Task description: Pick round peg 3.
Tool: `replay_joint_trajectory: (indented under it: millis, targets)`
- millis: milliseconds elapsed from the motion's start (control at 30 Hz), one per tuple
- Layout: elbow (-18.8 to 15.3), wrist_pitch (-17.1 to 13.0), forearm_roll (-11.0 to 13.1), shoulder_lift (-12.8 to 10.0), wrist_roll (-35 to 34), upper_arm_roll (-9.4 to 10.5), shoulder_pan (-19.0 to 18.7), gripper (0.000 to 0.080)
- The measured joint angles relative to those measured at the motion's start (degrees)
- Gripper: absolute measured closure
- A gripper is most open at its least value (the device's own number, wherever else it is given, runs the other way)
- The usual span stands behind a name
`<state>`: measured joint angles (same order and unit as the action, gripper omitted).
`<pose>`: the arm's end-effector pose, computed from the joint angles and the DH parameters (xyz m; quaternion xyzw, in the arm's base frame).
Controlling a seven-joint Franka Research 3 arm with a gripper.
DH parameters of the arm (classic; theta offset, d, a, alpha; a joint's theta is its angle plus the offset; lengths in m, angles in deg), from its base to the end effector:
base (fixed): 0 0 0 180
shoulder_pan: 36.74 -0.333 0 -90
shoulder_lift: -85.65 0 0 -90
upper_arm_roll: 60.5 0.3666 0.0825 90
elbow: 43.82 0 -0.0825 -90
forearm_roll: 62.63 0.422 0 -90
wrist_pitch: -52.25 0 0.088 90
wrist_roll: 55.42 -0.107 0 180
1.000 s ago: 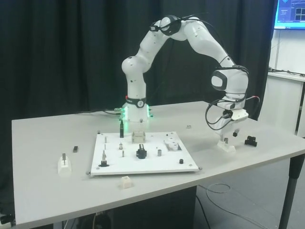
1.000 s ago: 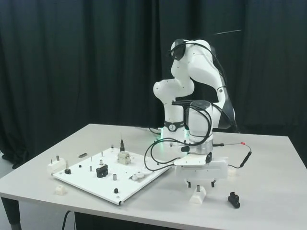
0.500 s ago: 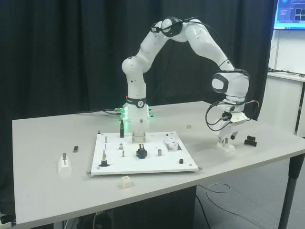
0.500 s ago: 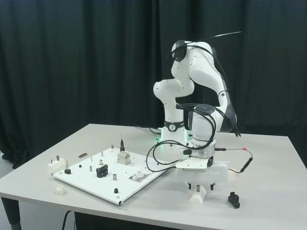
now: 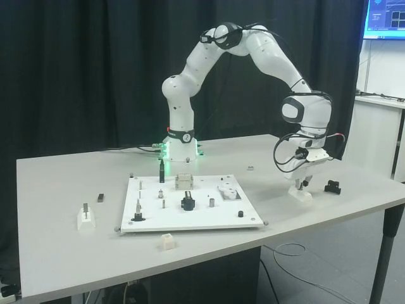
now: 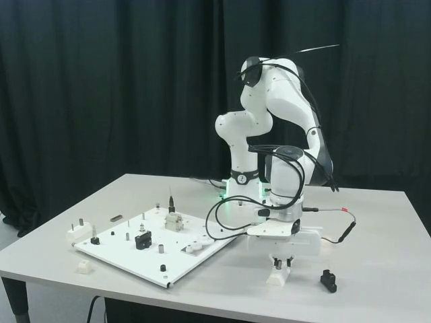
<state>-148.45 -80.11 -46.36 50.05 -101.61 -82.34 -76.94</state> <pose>0.6477 0.2426 0.2195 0.9498 -0.3101 -0.0278 0.0294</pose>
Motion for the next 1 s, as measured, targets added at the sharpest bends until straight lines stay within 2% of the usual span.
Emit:
replay_joint_trajectory:
  millis: [33, 300, 333, 633, 1000]
  targets:
    - [0.02, 0.0, 0.0, 0.0, -0.06, 0.0, 0.01, 0.0474]
    - [0.12, 0.0, -0.01, 0.01, -0.29, -0.07, 0.25, 0.0474]
    - [0.14, 0.0, -0.01, 0.01, -0.31, -0.1, 0.28, 0.0692]
    - [0.26, 1.24, -0.03, 1.12, -0.41, -0.36, 0.66, 0.0692]
    - [0.52, 6.1, -0.65, 5.24, -0.41, -0.74, 0.75, 0.0692]
